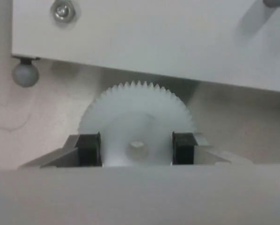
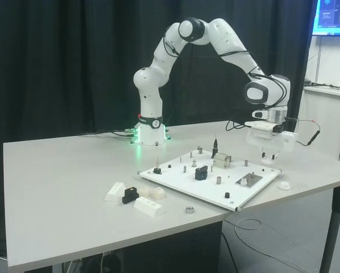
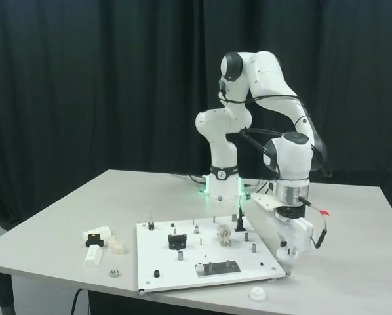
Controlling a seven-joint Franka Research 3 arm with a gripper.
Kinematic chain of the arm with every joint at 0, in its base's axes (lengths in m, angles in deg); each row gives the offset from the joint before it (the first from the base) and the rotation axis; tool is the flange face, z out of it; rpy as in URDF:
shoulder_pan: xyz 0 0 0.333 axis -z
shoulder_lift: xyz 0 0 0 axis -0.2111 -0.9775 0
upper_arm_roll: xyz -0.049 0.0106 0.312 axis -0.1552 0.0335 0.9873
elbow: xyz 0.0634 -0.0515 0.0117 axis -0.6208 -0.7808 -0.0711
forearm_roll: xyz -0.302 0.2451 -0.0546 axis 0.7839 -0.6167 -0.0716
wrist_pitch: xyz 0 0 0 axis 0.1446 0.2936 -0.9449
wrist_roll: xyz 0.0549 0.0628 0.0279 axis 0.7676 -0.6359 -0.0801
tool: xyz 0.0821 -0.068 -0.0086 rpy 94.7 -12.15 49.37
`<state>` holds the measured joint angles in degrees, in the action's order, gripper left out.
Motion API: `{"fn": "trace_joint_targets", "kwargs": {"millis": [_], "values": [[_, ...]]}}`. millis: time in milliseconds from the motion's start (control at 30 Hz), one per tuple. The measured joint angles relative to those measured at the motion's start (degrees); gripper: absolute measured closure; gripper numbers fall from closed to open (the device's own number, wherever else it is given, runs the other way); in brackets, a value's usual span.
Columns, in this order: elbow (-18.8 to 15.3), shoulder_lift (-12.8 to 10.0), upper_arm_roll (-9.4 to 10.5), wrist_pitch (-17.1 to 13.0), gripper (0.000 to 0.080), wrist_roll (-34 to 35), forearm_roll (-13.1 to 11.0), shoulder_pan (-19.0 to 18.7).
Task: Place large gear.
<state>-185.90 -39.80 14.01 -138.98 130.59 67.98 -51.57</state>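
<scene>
The large gear is white and toothed, with a hole at its hub. My gripper is shut on it, one black pad on each side. Just beyond the gear lies the edge of the white assembly board. From the room views, my gripper hangs low over the table just past the corner of the board that is farthest from the loose parts. The gear itself is hard to make out there.
The board carries several pegs, a black block and a grey metal plate. A small white gear lies on the table near the board's corner. White blocks, a black piece and a nut lie beside the board.
</scene>
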Motion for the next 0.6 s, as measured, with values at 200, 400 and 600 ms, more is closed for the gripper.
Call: {"fn": "trace_joint_targets", "kwargs": {"millis": [200,400,600], "values": [[0.00,-0.76,0.00,-0.72,0.0477,0.60,-0.16,-0.60],[0.00,-1.52,0.00,-1.54,0.0477,0.66,-0.65,-1.15],[0.00,-2.10,-0.02,-2.27,0.0442,0.91,-0.69,-1.53]]}}
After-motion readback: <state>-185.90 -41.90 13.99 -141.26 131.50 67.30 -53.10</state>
